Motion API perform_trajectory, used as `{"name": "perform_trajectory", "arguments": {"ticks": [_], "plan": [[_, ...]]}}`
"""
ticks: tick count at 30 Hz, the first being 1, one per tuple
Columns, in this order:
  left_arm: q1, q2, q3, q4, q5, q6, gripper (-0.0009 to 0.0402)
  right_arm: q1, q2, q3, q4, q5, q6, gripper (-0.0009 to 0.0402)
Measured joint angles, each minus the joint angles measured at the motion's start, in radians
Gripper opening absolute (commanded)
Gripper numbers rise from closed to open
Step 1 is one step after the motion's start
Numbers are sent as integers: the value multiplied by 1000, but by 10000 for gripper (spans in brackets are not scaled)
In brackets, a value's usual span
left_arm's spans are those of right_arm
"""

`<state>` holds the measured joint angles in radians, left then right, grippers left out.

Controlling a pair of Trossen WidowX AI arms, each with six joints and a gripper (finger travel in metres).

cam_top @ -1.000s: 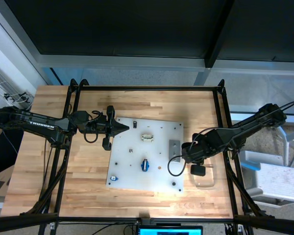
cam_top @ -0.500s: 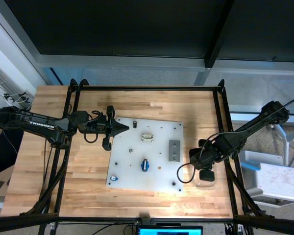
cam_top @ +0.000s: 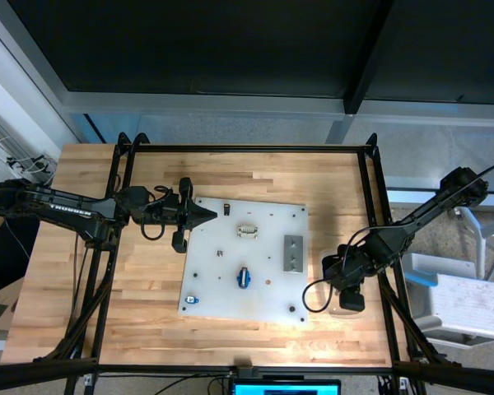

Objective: Pick the 16mm cylinder and place it in the container

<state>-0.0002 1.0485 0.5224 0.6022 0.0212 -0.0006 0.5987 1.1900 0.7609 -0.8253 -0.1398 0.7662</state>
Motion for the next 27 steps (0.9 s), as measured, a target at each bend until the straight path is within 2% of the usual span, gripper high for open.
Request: {"name": "perform_trajectory", "arguments": {"ticks": [3, 8, 15, 23, 27], "plan": [[0, 0, 0, 0, 0, 0, 0, 0, 0, -29, 49, -20, 7, 25], [0, 0, 0, 0, 0, 0, 0, 2, 0, -64, 96, -27, 16, 25], [0, 0, 0, 0, 0, 0, 0, 2, 0, -98, 124, -64, 40, 25], [0, 0, 0, 0, 0, 0, 0, 2, 0, -116, 156, -66, 52, 26], [0, 0, 0, 0, 0, 0, 0, 2, 0, -129, 177, -66, 66, 41]]}}
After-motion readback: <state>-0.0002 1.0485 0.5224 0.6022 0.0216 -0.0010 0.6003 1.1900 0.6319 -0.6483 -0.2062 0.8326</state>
